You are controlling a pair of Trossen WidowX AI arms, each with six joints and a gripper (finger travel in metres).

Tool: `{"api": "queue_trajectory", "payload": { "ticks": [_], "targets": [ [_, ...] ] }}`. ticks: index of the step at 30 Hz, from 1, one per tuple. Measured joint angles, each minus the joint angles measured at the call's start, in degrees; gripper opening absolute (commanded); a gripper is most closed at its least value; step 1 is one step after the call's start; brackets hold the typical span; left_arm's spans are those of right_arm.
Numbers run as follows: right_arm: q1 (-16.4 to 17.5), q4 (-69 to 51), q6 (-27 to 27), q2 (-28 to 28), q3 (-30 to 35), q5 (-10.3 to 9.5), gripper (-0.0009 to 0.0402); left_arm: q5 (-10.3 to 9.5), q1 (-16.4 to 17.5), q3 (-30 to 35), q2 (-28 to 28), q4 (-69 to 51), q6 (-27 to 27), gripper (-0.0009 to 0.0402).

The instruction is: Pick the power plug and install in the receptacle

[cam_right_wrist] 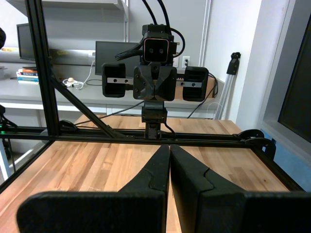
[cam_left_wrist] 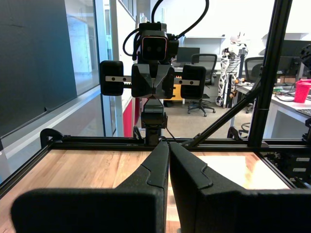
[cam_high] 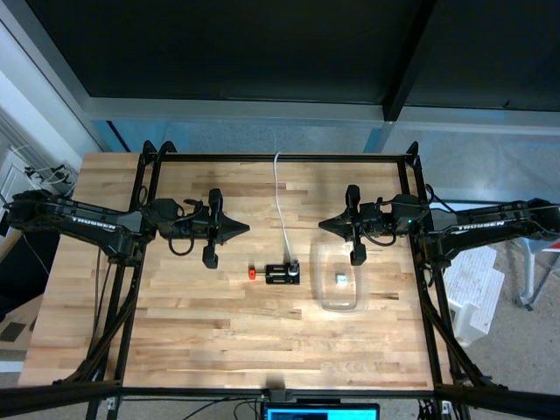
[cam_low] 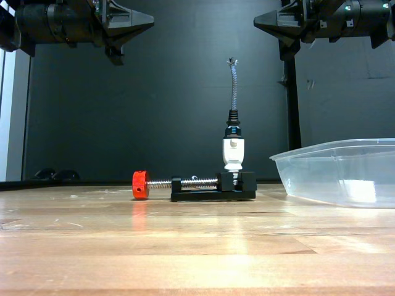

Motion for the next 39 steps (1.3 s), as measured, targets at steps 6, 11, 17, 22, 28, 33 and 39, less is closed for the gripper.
{"api": "queue_trajectory", "payload": {
  "ticks": [6,11,17,22,28,33,39],
  "targets": [
    [0.0,-0.1,0.0,0.0,0.0,0.0,0.0,0.0,0.0,0.0,0.0,0.0,0.0,0.0],
    [0.0,-1.0,0.0,0.0,0.0,0.0,0.0,-0.02,0.0,0.0,0.0,0.0,0.0,0.0],
    [0.0,-1.0,0.0,0.0,0.0,0.0,0.0,0.0,0.0,0.0,0.0,0.0,0.0,0.0],
    [0.0,-1.0,0.0,0.0,0.0,0.0,0.0,0.0,0.0,0.0,0.0,0.0,0.0,0.0],
    [0.0,-1.0,0.1,0.0,0.0,0.0,0.0,-0.02,0.0,0.0,0.0,0.0,0.0,0.0],
    [0.0,-1.0,0.1,0.0,0.0,0.0,0.0,0.0,0.0,0.0,0.0,0.0,0.0,0.0],
    [0.0,-1.0,0.1,0.0,0.0,0.0,0.0,0.0,0.0,0.0,0.0,0.0,0.0,0.0]
  ]
}}
